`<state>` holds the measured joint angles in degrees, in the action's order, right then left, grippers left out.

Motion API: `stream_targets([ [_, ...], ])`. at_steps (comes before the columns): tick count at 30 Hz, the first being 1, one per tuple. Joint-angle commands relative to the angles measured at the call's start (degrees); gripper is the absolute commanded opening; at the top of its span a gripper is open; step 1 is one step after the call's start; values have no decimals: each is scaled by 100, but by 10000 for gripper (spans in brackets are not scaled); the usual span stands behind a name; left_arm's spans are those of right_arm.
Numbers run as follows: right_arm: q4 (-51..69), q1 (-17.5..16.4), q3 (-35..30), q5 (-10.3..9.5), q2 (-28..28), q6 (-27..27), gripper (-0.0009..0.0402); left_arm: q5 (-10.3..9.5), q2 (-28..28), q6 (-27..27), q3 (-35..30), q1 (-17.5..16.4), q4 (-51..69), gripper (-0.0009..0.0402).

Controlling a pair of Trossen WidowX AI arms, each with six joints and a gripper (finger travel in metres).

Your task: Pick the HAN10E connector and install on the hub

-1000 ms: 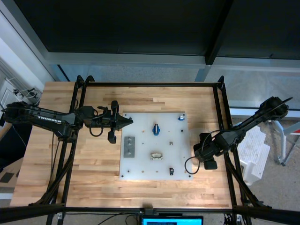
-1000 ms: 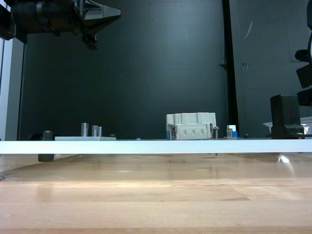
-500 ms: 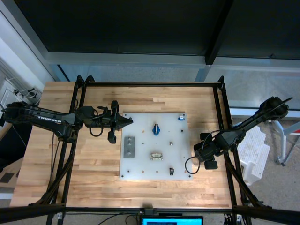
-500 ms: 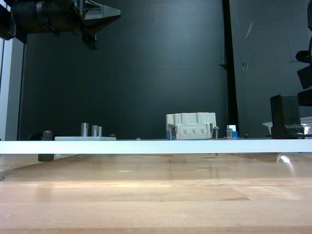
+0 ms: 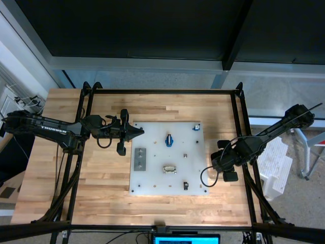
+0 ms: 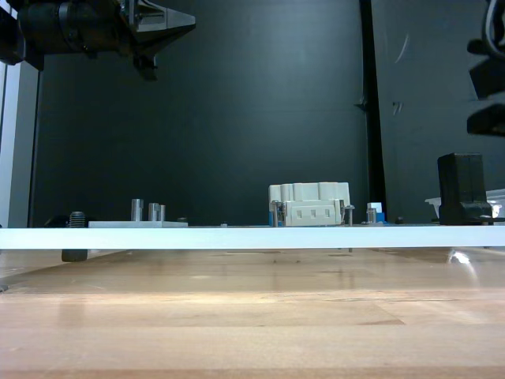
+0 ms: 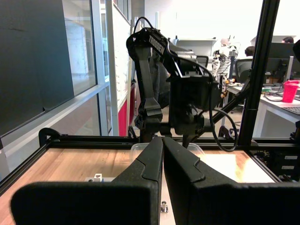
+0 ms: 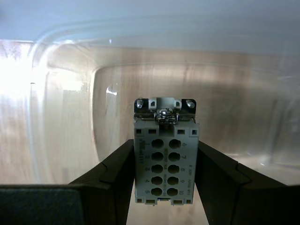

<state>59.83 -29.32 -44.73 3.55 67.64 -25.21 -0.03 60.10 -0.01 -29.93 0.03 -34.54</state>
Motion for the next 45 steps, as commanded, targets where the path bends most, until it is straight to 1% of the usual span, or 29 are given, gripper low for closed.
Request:
stream_targets([
  [1,278,20,-256,116,-2,44,26,0,2,0,-2,-2,0,0],
  [2,343,35,-326,142,9,46,27,0,2,0,-2,-2,0,0],
  [5,474,170,-522,140,103,66,29,0,2,0,-2,-2,0,0],
  [9,531,411,-894,138,422,214,27,0,2,0,-2,-2,0,0],
  [16,544,769,-1705,118,1335,531,28,0,2,0,-2,-2,0,0],
  [21,533,927,-2380,116,2059,667,28,0,2,0,-2,-2,0,0],
  [28,553,1069,-3414,87,3003,774,28,0,2,0,-2,-2,0,0],
  [32,557,1137,-3917,61,3445,780,28,0,2,0,-2,-2,0,0],
  [35,595,1185,-4271,-142,3770,837,28,0,2,0,-2,-2,0,0],
  [36,621,1193,-4398,-170,3869,863,28,0,2,0,-2,-2,0,0],
  [45,802,1272,-5368,-162,4662,990,28,0,2,0,-2,-2,0,0],
])
